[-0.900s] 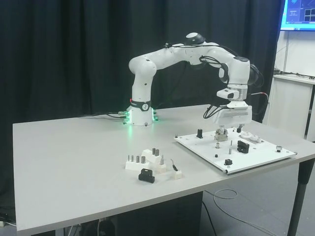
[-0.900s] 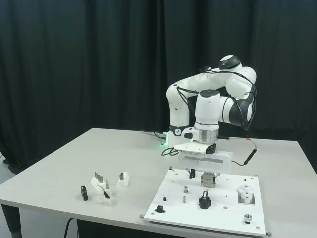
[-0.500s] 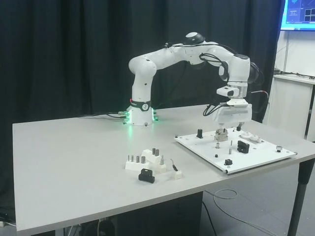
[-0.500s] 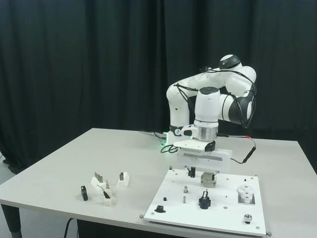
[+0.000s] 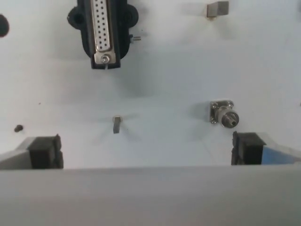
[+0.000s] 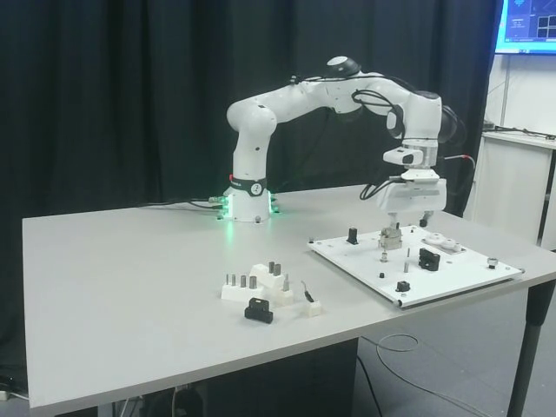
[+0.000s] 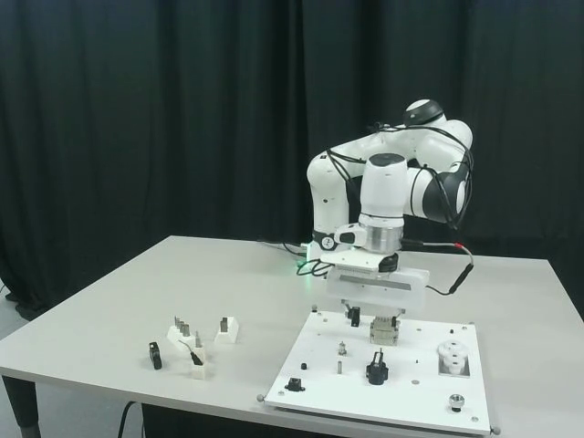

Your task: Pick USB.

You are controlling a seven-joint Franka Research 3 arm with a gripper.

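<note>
The big grey worktop holds everything. The white arm stands at the back of it, with green lights at its foot, and bends over to the far side. There a flat white board lies on the worktop with small parts fixed to it. The end effector hangs above the board and points straight down, just over a grey metal block. Its two black fingertips are spread wide apart and hold nothing. In the wrist view, a black plug with many little holes sits on the board. A round metal plug is near one fingertip. A tiny grey peg stands on the board in the space between the two fingertips, nearer the other one. A small grey block sits farther off. Well apart from the board, near the middle of the worktop, is a group of white holders with little grey pieces standing in them. A small black piece lies just beside them. I cannot tell which of these small parts is the USB.
</note>
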